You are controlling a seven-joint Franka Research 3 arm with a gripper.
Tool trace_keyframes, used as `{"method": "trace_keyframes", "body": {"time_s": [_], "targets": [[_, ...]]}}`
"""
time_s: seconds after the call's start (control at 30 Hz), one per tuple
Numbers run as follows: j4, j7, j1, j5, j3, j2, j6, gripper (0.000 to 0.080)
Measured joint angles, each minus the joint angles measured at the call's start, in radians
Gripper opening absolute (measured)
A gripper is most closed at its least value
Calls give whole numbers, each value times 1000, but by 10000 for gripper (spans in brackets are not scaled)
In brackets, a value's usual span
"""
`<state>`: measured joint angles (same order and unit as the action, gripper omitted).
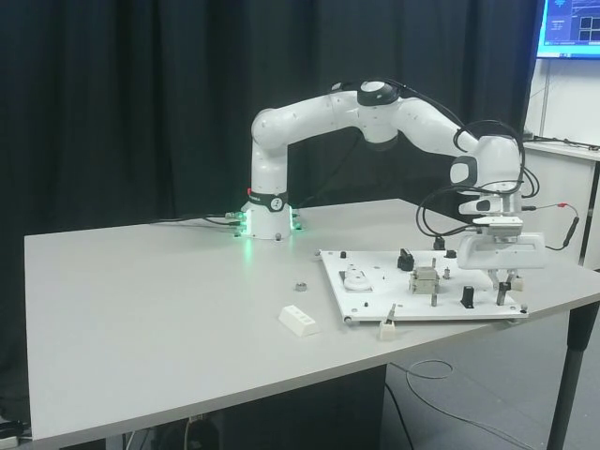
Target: Insert square peg 4.
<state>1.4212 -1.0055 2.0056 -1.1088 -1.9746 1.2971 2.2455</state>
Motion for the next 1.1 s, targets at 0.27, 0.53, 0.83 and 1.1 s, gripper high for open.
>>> {"method": "trace_keyframes", "body": {"time_s": [0.27, 0.53, 0.83, 1.1], "targets": [[0, 4, 0, 0, 0, 0, 0, 95], [-1, 38, -1, 0, -1, 0, 0, 95], [-6, 69, -1, 0, -3, 0, 0, 95], [-7, 96, -1, -1, -4, 0, 0, 95]]}}
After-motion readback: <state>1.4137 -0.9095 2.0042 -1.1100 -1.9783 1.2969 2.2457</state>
